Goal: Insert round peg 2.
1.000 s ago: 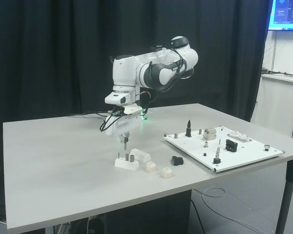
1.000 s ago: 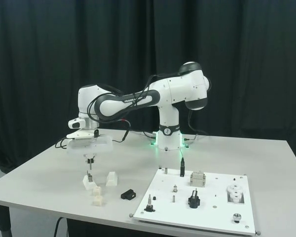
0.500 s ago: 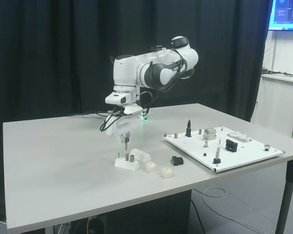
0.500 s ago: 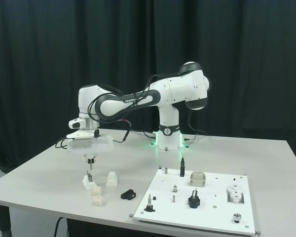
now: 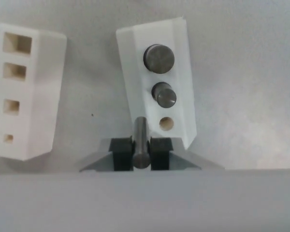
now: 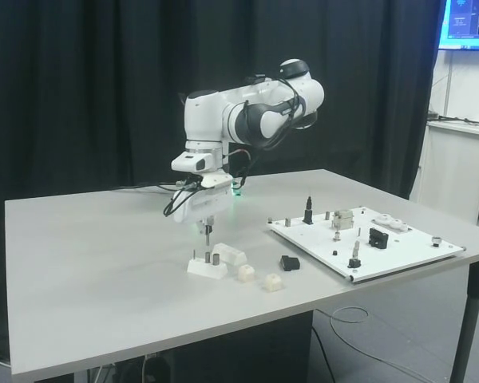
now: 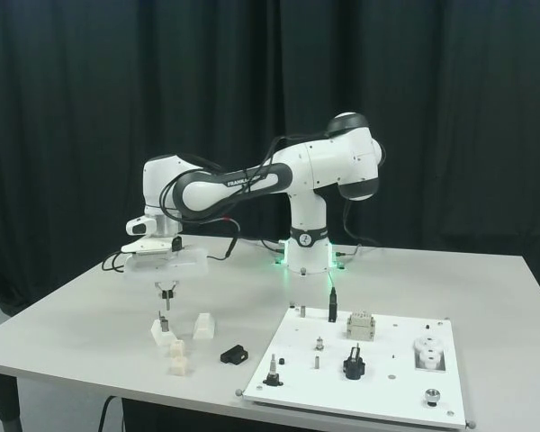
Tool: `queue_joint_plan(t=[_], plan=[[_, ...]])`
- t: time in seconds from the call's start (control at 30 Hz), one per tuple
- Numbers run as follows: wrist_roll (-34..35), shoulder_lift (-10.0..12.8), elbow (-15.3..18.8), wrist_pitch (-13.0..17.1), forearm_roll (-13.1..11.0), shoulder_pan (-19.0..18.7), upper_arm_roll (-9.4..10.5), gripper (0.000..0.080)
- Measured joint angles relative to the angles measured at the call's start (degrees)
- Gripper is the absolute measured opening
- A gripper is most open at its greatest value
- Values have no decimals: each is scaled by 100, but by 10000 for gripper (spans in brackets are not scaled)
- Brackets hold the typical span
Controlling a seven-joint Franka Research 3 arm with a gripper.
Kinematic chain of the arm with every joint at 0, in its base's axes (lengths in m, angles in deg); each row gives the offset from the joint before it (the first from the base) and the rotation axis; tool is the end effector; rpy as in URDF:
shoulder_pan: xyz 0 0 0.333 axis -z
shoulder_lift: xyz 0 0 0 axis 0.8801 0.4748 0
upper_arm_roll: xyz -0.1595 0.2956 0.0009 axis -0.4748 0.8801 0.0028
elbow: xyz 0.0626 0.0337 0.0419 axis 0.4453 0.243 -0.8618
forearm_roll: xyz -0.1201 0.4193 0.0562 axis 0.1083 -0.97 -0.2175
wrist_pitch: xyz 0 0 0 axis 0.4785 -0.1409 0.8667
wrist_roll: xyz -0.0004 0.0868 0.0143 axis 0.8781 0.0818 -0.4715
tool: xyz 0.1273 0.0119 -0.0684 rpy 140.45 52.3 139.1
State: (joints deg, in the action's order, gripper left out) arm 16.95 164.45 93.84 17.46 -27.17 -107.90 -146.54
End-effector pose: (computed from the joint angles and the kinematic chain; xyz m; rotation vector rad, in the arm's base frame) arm 0.5376 -0.2837 0.2175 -3.0905 0.3949 -0.1235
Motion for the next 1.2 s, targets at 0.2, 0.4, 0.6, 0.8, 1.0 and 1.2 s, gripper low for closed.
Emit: queue_joint_plan(t=[0.2,0.4,0.6,0.8,1.0,1.2], plan=[[181,0,34,-86,-2,-3,0,73],[373,0,75,-219,-2,-30,-9,73],[524,0,184,-416,-2,-144,-64,73],[614,-1,366,-550,-2,-343,-142,73],[709,-3,612,-601,-2,-619,-217,73],[814,-9,898,-616,-1,-954,-284,73]])
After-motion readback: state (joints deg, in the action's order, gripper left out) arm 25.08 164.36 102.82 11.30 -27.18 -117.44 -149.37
